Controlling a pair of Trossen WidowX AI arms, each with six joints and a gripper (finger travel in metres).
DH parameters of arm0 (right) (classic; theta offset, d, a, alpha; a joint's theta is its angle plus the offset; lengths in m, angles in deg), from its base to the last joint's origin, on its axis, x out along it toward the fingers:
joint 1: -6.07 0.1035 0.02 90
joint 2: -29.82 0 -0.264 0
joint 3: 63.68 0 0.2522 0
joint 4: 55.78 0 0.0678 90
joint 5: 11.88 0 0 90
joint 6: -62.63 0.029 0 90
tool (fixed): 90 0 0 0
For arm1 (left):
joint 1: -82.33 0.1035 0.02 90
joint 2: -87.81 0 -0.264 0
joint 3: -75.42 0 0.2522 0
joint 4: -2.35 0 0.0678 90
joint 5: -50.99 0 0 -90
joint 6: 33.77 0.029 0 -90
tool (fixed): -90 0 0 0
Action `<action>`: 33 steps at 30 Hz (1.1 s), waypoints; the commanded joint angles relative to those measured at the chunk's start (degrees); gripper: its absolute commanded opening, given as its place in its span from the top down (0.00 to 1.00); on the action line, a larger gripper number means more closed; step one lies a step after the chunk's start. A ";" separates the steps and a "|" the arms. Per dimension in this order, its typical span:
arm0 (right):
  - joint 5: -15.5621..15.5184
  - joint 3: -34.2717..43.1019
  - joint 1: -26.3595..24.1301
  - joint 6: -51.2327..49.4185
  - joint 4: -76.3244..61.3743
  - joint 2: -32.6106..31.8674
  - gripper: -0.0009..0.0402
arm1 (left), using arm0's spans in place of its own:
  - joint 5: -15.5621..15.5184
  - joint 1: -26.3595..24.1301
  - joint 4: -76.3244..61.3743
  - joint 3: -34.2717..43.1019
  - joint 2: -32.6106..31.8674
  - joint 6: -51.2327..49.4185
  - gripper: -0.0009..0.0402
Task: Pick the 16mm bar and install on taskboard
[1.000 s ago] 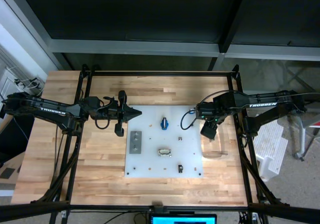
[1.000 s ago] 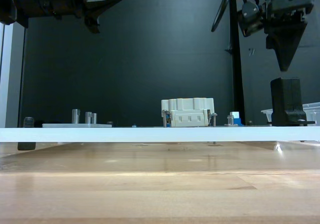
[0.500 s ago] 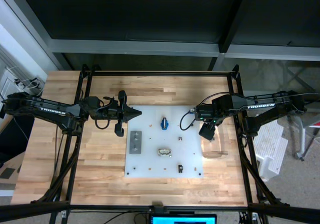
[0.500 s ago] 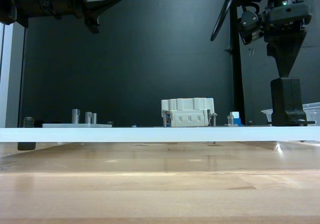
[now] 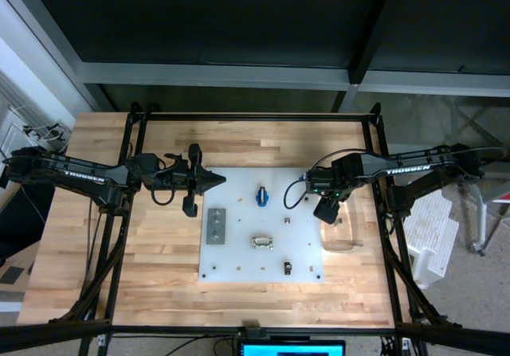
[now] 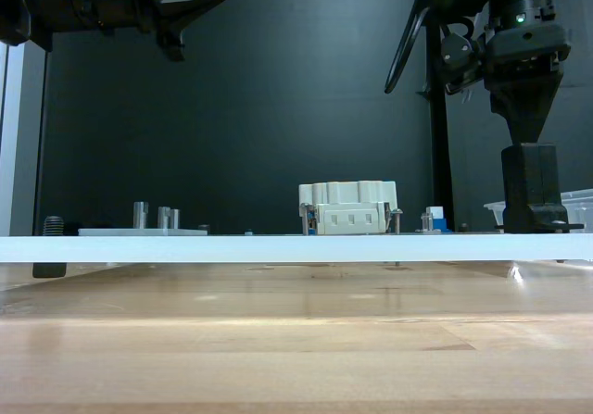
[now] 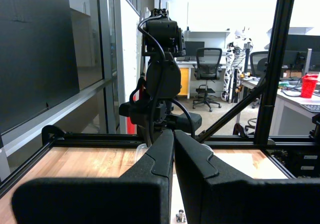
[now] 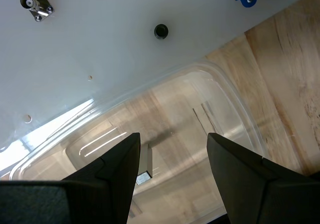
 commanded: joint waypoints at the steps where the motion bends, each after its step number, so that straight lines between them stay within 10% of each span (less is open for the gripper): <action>1: 0.04 -0.09 0.00 -0.02 0.17 -0.26 0.53 | 0.00 0.02 0.02 0.02 -0.02 0.00 0.98; 33: 0.00 -5.11 0.00 0.04 5.60 -0.33 0.53 | 0.00 0.00 0.00 0.02 -0.02 0.00 0.98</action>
